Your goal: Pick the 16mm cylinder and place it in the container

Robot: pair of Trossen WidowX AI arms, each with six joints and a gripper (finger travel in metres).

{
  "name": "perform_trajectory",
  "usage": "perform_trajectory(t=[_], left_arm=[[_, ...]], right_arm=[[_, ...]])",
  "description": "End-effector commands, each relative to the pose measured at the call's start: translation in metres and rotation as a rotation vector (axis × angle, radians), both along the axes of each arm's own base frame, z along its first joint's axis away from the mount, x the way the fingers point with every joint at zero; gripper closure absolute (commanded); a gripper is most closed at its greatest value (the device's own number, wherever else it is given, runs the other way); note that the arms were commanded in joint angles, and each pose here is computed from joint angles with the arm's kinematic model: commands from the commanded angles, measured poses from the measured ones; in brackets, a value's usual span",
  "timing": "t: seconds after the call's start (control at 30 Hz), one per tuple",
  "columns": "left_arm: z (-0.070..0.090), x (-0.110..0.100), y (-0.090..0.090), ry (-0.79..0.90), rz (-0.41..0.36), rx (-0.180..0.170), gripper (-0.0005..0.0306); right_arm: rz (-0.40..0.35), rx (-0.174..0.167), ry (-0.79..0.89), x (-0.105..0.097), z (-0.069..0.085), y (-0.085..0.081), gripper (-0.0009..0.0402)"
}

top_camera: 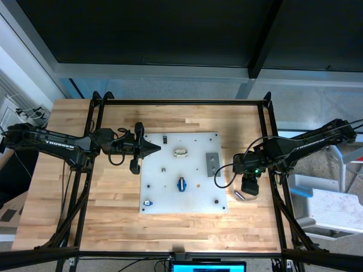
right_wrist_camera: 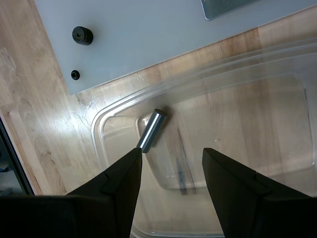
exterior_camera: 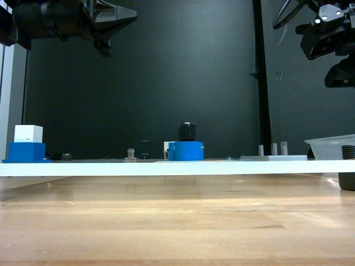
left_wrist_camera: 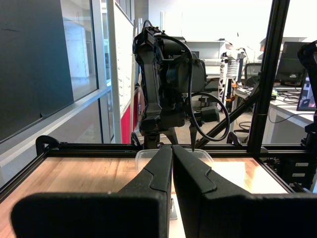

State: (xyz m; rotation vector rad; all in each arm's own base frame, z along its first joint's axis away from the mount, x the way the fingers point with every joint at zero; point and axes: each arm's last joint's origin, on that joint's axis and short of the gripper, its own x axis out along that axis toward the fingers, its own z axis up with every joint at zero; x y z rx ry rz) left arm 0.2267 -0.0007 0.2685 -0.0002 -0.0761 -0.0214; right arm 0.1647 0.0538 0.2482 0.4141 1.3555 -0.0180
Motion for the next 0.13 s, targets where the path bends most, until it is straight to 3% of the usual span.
perform_trajectory(t=[0.03, 0.13], left_arm=[[0.0001, 0.0001, 0.0000, 0.000, 0.000, 0.000, 0.0300], [0.0001, 0.0001, 0.0001, 0.000, 0.000, 0.000, 0.0300]], right_arm=[[0.000, 0.000, 0.000, 0.0000, 0.0001, 0.0001, 0.0224], [0.000, 0.000, 0.000, 0.0000, 0.0001, 0.0001, 0.0224]])
